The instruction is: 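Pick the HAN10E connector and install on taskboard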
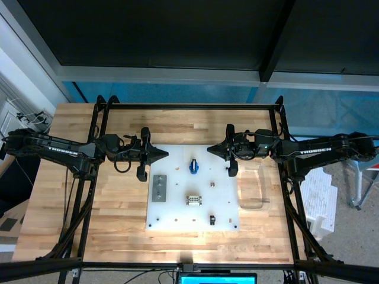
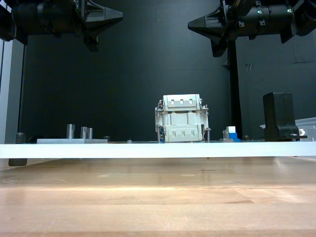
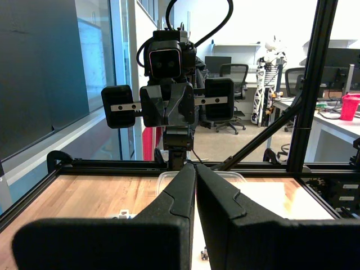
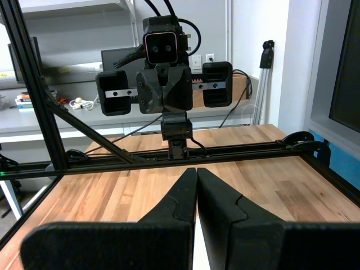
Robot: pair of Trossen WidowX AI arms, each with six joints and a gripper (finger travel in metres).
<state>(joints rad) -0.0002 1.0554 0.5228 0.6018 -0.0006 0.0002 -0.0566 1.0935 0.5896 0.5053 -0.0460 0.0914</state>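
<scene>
Plainly noted wooden table bearing flat white board | saw left claw pinched together, empty, raised over board's far-left corner | saw right claw likewise, over far edge | found plug standing mid-board, untouched.

HAN10E connector: small beige-grey rectangular block with silvery metal hardware at both short ends. It stands upright on the taskboard, in the near-centre area and well in from every edge. From the low view it shows two stacked beige tiers, ribbed on the upper face, with thin metal posts flanking each side and its base down at the plate surface. Nothing grips it.

Taskboard: large white rectangular plate with small holes, lying flat on the wooden table.

Left gripper and right gripper hang with fingers together high over the board's far edge, well apart from the connector.
</scene>
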